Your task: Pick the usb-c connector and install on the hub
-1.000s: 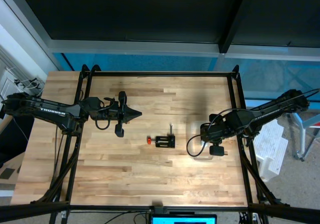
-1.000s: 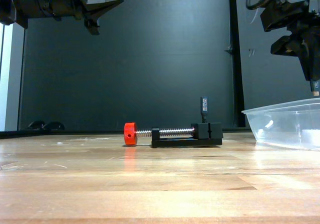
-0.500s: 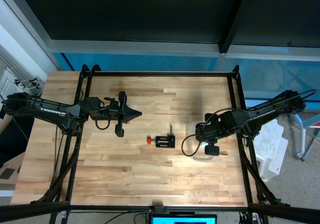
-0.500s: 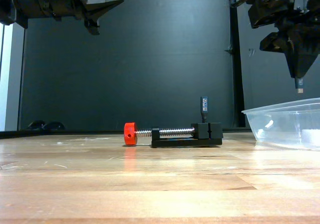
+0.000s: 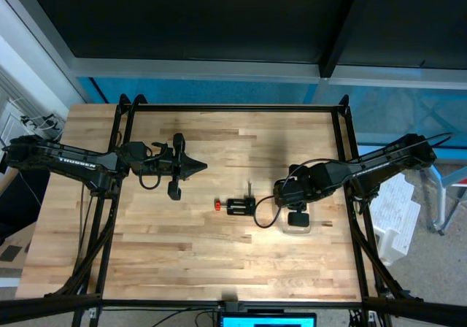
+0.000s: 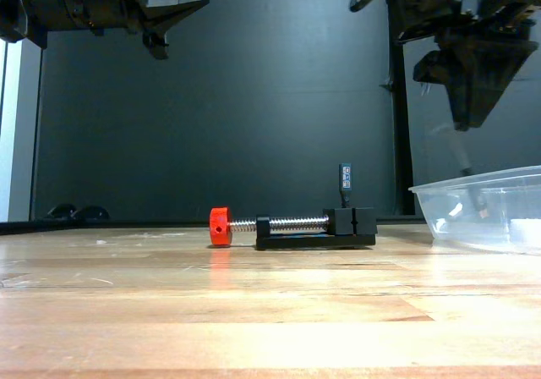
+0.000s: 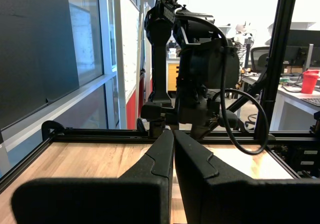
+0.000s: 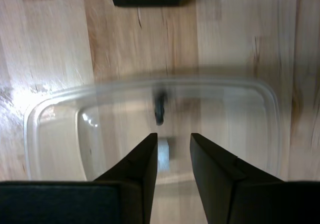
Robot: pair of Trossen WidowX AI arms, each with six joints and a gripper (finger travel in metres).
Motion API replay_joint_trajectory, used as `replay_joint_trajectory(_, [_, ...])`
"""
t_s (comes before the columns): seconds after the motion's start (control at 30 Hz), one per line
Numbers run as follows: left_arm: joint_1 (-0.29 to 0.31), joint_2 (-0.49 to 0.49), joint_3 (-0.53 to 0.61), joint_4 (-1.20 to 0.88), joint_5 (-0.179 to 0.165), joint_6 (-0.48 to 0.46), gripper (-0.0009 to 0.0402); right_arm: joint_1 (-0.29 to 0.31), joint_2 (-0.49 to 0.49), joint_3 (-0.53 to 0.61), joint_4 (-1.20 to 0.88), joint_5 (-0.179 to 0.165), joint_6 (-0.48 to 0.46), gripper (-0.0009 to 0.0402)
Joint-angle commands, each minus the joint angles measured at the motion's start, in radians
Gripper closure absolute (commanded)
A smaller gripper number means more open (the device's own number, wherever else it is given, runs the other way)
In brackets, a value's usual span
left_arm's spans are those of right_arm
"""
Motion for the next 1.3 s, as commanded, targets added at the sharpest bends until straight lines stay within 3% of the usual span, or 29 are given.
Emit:
replay_joint_trajectory(0.03, [0.0,0.0,0.0,0.0,0.0,0.0,0.0393,-0.008,0.045,0.044,0.0,0.0,-0.014,0.028])
replay_joint_trajectory(0.37, [0.0,0.0,0.0,0.0,0.0,0.0,0.0393,-0.031,0.204,0.209,0.0,0.0,-0.074,0.0238])
replay_joint_trajectory(0.63, [0.0,0.0,0.0,0.0,0.0,0.0,0.0393,-0.048,0.308,0.315,-0.001,0.0,-0.084,0.0252])
replay_joint_trajectory(1.0, [0.0,0.0,0.0,0.0,0.0,0.0,0.0393,-0.053,0.323,0.334,-0.003,-0.001,-0.084,0.0299])
replay_joint_trajectory(1.3, [0.0,0.0,0.0,0.0,0.0,0.0,0.0393,-0.053,0.317,0.333,-0.011,-0.001,-0.092,0.0305])
